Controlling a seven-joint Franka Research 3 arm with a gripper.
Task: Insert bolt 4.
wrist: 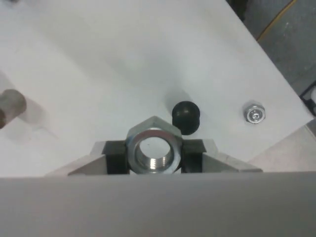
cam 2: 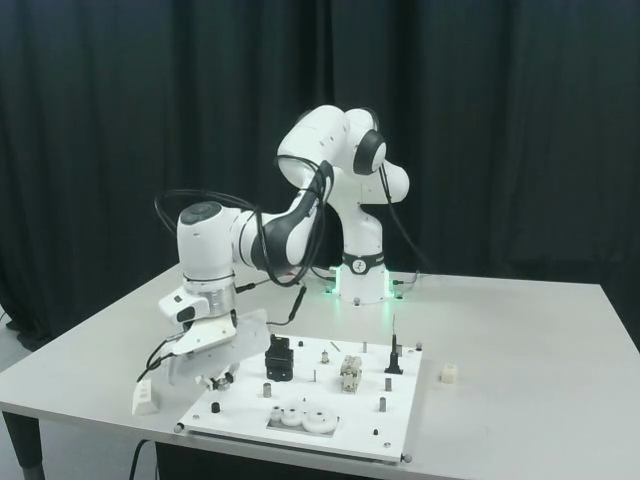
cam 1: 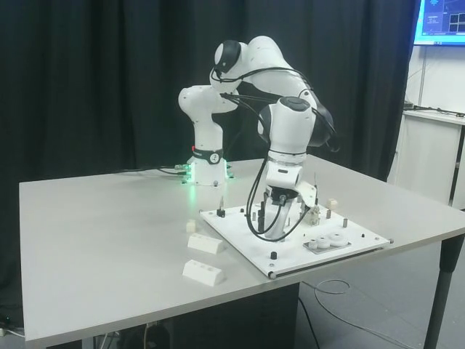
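1. Gripper is clamped on a grey hexagonal metal nut; your black pads press its two sides.
2. Nut hangs just above the white square board, near its corner.
3. You've got a black round knob just beside it, and a small grey screw head close to the board's edge.

The white arm rises from its base at the back of the grey counter and bends forward and down, so that its tool hangs low over a white board lying near the counter's front edge. Small pegs and white gears stand on the board, and two white blocks lie on the counter just beside it. Black curtains hang behind.
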